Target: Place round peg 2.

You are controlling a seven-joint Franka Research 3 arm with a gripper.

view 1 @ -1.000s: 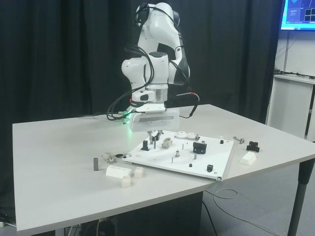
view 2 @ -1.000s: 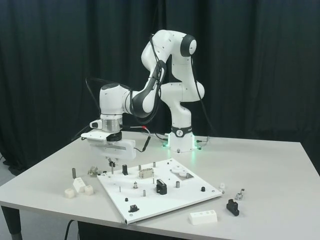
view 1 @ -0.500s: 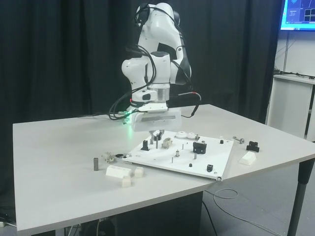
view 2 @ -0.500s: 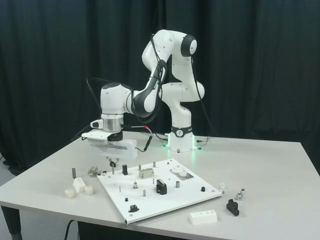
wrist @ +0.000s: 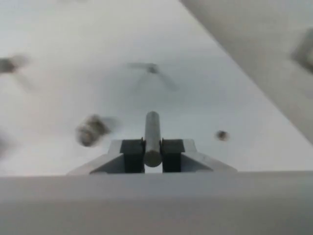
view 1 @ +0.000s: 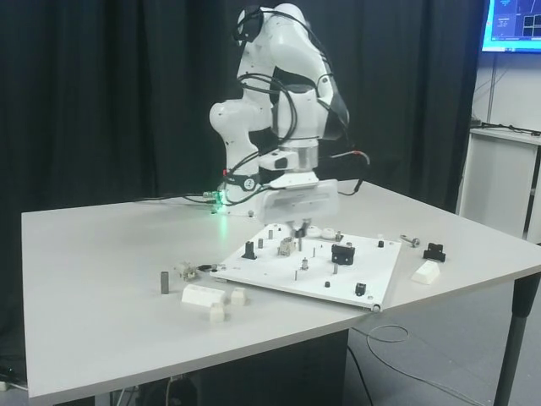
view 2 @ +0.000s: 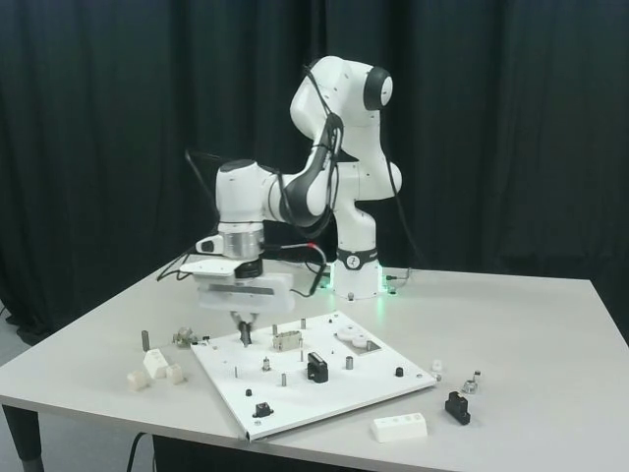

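Wrist view showed round peg 2 (wrist: 152, 137) pinched upright between the black pads (wrist: 132, 154) of the claw (wrist: 152, 155), claw closed tight on it. Peg hung over the white board (view 2: 324, 393), apart from its surface, toward the far left part. Board lay on the grey worktop (view 1: 101, 271). White blocks (view 1: 207, 298) and a small dark post (view 1: 162, 281) sat left of the board.
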